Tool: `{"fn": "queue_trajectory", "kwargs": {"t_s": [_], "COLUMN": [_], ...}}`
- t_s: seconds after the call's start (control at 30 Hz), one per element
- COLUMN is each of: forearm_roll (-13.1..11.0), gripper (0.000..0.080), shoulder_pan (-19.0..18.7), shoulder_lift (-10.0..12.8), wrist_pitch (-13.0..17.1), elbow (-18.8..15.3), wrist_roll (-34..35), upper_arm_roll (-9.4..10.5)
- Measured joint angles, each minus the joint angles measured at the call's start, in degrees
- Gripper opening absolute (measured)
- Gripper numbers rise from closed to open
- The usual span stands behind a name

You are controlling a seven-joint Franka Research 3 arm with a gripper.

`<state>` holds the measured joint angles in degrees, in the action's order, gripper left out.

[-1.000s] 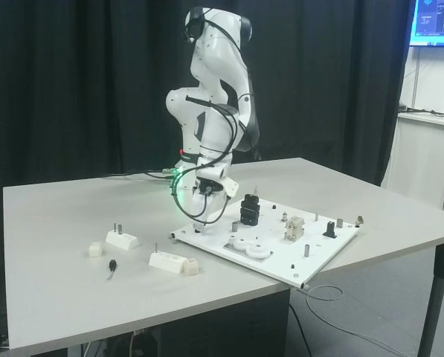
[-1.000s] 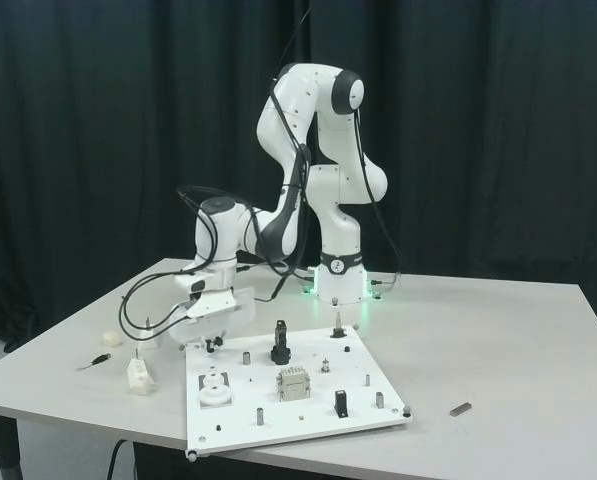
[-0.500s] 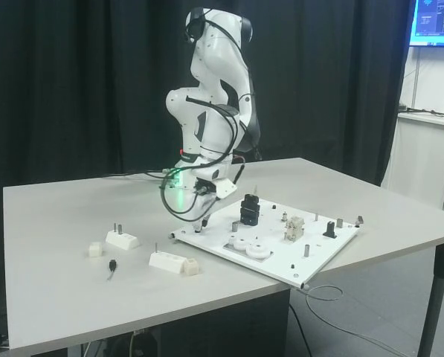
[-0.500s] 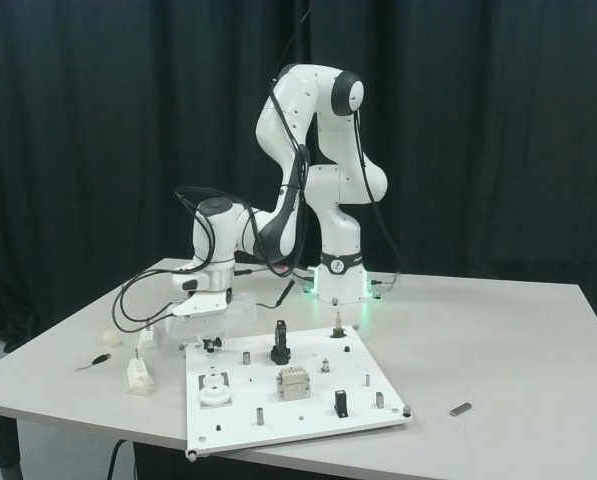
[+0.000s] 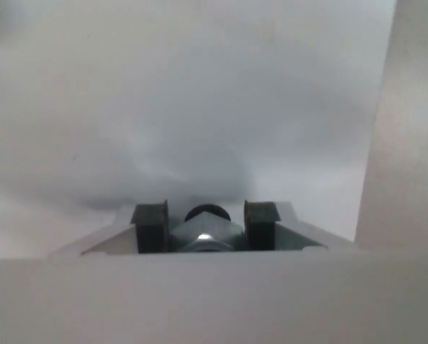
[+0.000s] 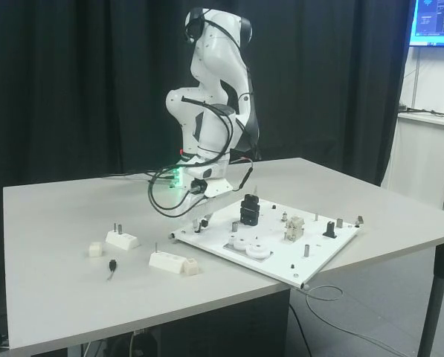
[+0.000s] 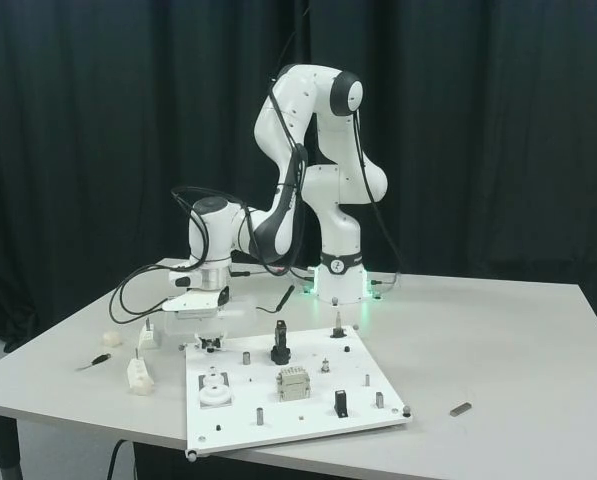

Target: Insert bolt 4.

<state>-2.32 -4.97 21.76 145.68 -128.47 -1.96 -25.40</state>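
- My gripper (image 5: 205, 228) grips the bolt (image 5: 206, 213) between two black fingers (image 5: 150, 225), over the white board's (image 6: 281, 260) corner at its 9 o'clock edge.
- Counted: one bolt held; two white blocks (image 6: 123, 239) on the grey table (image 6: 58, 282).

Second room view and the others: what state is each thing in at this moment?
hand: low over the white board's corner, shut on the bolt.
bolt: gripped between the fingers.
white board: flat on the grey table.
two white blocks: resting beside the board, untouched.
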Motion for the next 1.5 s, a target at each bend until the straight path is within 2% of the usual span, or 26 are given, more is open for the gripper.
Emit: {"fn": "queue_trajectory", "kwargs": {"t_s": [0.3,0.67,1.0,1.5], "forearm_roll": [-3.8,-7.2,-7.5,-7.6], "gripper": [0.0223,0.0223,0.0223,0.0223], "shoulder_pan": [0.4,0.7,0.7,0.8], "shoulder_lift": [0.0,0.2,0.3,0.3], "wrist_pitch": [-0.1,0.0,0.2,0.2], "elbow": [0.1,0.3,0.3,0.4], "wrist_roll": [4.9,13.1,23.5,30.9], "upper_arm_roll": [-0.22,-0.47,-0.59,-0.68]}}
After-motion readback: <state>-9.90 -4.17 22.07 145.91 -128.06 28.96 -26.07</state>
